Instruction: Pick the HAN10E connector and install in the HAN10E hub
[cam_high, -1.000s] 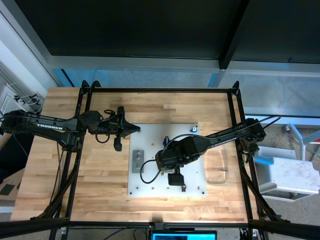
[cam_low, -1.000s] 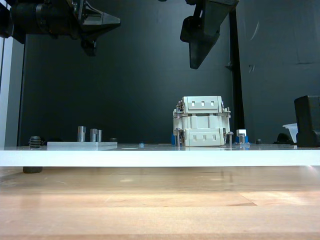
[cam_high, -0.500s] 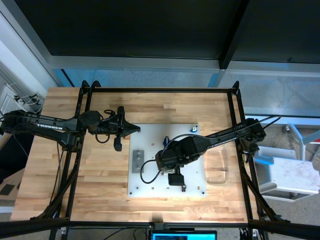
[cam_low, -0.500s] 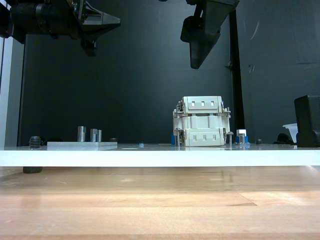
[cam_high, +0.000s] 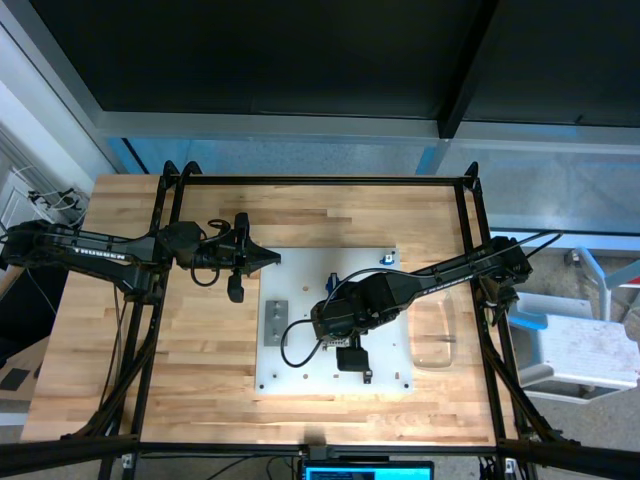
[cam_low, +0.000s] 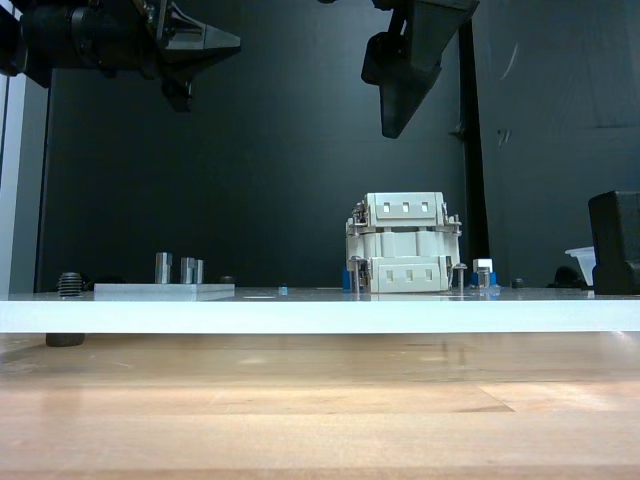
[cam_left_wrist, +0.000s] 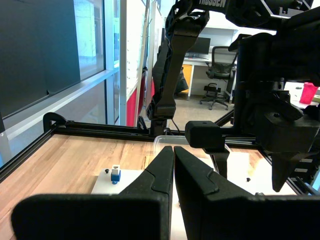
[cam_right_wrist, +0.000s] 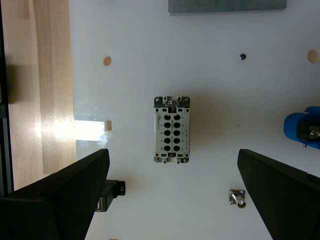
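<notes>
Left pincer (cam_left_wrist: 173, 149) and right pincer (cam_right_wrist: 173, 154) are black; left arm (cam_high: 100, 252) bears white lettering.

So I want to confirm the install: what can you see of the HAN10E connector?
The HAN10E connector is a grey-white plastic block sitting level atop the cream HAN10E hub on the white board. Its side shows three small windows; from above, two rows of five dark pin holes, with metal screws at both ends. Nothing grips it: the right gripper hangs open above it, and the left gripper is shut, high at the left.
</notes>
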